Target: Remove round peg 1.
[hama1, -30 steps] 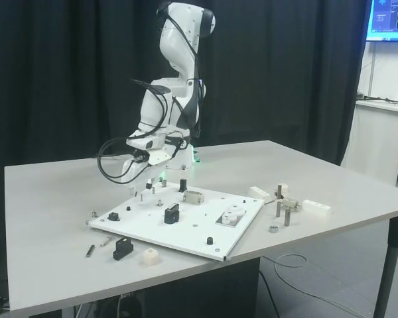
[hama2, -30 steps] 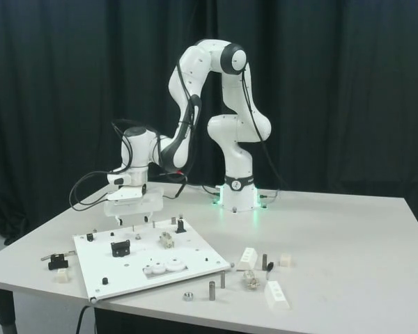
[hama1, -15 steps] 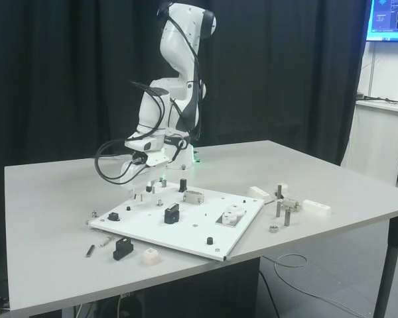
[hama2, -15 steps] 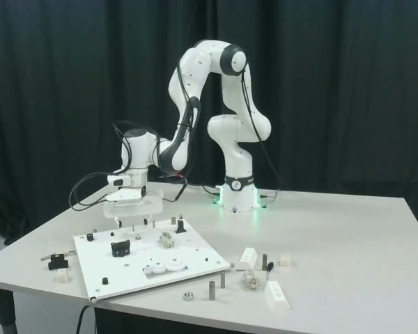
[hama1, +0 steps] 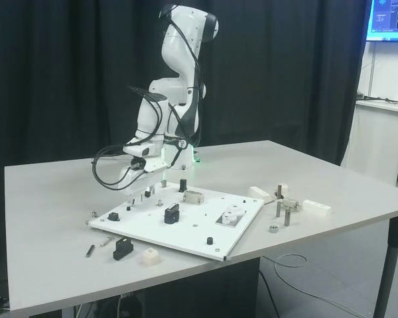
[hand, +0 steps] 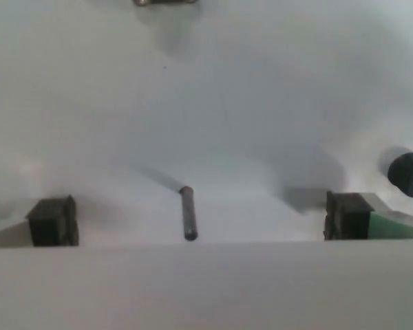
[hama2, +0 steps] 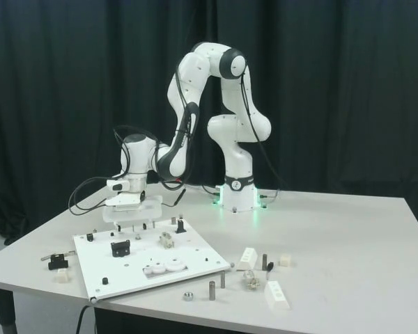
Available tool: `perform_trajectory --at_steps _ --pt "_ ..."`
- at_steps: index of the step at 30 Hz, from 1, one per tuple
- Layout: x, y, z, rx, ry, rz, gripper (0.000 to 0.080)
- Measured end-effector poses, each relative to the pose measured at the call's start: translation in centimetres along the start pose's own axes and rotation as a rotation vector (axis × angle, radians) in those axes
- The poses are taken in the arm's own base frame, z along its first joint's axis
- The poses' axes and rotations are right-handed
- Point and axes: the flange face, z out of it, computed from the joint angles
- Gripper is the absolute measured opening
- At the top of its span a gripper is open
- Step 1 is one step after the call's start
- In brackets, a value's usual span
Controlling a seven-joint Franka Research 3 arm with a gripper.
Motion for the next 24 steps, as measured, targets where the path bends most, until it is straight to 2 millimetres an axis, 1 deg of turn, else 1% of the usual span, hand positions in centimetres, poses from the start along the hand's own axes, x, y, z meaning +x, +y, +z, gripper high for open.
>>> perform_trajectory --at_steps 7,8,12,13,20,21,22,24 --pt "0.26 -0.02 -0.14 0.004 0.006 0.000 0.0800" --pt "0.33 -0.06 -0.17 0.004 0.006 -0.001 0.0673" --pt "0.59 -0.24 -0.30 0.013 0.004 0.003 0.0673" --pt "0.65 -0.26 -0.34 0.016 0.003 0.005 0.0725" --pt "0.88 -0.26 -0.51 0.026 -0.009 0.007 0.0725" --pt "0.88 -0.26 -0.51 0.028 -0.011 0.007 0.0778" --pt "0.88 -0.26 -0.51 0.029 -0.013 0.007 0.0794" --pt "0.89 -0.24 -0.52 0.031 -0.017 0.008 0.0794"
